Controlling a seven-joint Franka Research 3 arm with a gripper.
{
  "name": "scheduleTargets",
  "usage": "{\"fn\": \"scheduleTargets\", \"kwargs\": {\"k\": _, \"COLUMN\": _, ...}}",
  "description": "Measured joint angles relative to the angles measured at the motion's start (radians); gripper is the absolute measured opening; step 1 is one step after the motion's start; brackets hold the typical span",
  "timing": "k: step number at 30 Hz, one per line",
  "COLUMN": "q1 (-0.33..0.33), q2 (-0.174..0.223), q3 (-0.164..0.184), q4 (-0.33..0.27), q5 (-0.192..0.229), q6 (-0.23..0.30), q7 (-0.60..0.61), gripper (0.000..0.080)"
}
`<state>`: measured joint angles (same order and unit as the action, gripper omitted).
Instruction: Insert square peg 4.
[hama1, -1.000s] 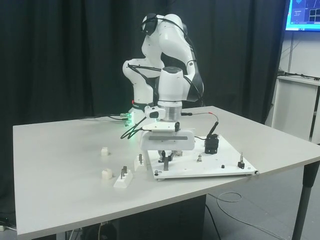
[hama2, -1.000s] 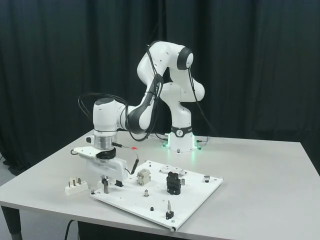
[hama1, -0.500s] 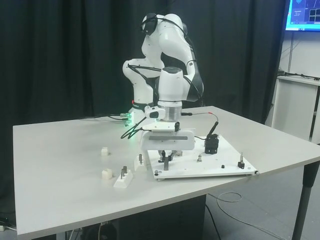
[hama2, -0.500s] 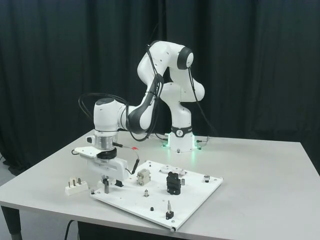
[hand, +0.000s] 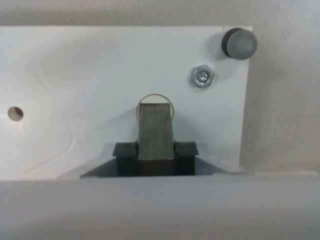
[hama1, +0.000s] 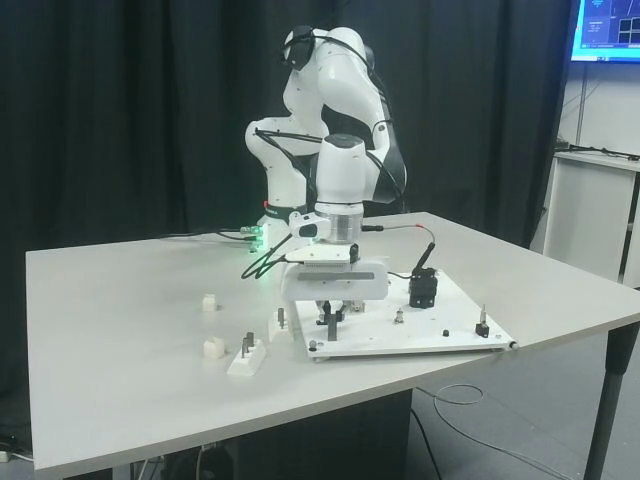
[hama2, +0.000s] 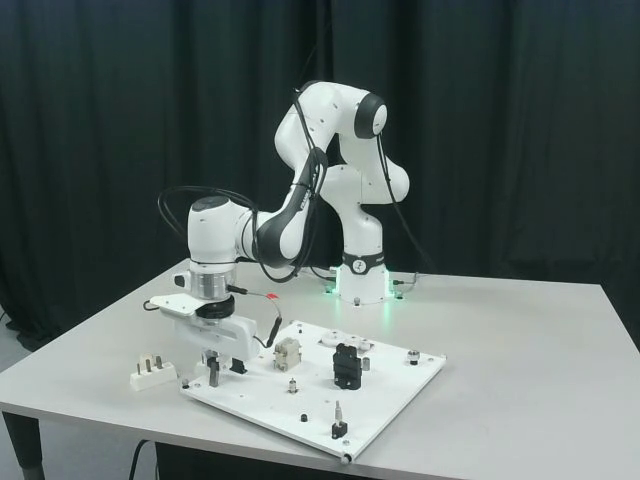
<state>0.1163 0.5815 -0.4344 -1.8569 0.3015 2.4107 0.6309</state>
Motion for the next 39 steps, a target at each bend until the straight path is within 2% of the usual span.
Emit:
{"fn": "scheduleTargets", "kwargs": {"k": 9, "q1": -0.001, "q2": 0.001, "q3": 0.000, "q4": 0.000, "q5": 0.009, "q6": 0.009, "q7": 0.015, "gripper": 0.0150}}
{"fn": "scheduleTargets", "kwargs": {"k": 22, "q1": -0.001, "q2": 0.018, "q3": 0.005, "q4": -0.005, "q5": 0.027, "q6": 0.067, "q7": 0.024, "gripper": 0.0150}}
{"fn": "scheduleTargets", "kwargs": {"k": 39, "q1": -0.002, "q2": 0.039, "q3": 0.009, "q4": -0.004, "q5": 0.039, "q6": 0.092, "q7": 0.015, "gripper": 0.0150}}
